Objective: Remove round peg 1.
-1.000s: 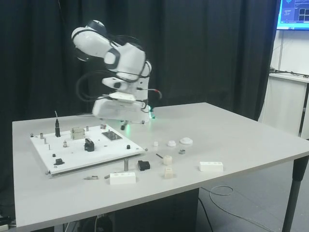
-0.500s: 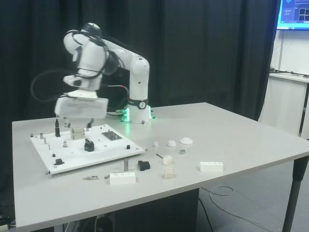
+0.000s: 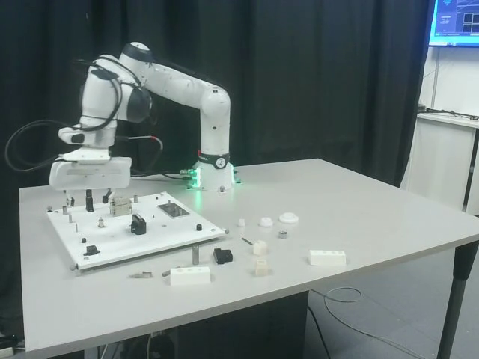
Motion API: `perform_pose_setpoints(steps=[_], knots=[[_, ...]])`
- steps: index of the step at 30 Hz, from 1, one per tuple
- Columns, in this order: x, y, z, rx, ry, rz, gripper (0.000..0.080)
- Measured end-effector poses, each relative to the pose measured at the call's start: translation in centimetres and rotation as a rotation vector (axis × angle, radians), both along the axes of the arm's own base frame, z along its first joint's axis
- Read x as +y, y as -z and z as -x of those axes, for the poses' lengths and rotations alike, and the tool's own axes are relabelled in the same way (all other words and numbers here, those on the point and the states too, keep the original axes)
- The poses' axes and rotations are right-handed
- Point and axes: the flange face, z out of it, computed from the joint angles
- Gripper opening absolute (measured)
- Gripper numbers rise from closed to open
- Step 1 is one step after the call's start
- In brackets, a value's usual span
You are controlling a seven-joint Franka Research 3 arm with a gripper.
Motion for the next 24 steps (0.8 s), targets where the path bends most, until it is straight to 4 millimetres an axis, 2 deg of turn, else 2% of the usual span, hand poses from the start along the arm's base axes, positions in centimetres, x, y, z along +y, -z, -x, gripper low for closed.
perform_pose_setpoints(steps=[9, 24], knots=[[-2.2, 1.5, 2.5, -0.039, 0.007, -0.043, 0.0800], [-4.1, 4.8, 5.4, -0.066, 0.012, -0.100, 0.0800]])
